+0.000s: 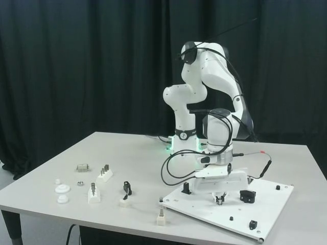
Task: Insert BNC.
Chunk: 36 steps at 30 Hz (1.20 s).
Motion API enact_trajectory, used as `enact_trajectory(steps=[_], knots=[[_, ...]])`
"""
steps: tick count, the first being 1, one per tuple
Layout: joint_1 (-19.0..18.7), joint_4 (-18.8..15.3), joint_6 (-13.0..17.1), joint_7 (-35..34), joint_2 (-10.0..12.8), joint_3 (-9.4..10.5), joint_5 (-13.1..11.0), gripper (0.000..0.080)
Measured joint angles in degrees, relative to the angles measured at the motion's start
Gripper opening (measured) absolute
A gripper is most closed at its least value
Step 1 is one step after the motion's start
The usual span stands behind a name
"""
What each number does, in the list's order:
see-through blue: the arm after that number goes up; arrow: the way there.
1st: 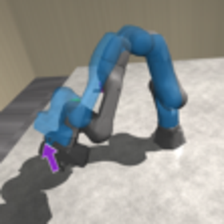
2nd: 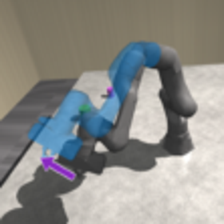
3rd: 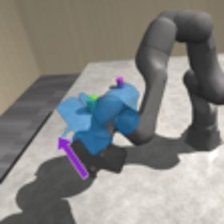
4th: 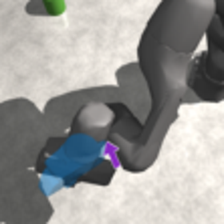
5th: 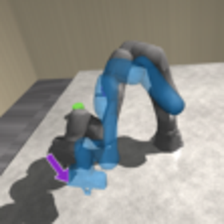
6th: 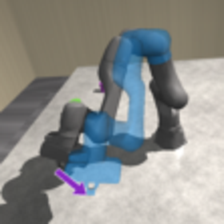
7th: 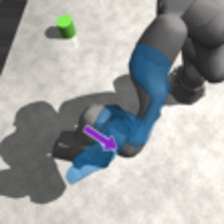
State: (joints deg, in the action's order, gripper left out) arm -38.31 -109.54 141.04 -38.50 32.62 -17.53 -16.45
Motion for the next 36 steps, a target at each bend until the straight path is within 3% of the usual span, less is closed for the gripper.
enact_trajectory(steps=[13, 36], knots=[[-0.8, -3.0, 4.9, -7.8, -1.1, 0.00, 0.0, 0.0124], [-1.2, -4.4, 7.5, -19.4, -1.6, -0.03, 0.3, 0.0124]])
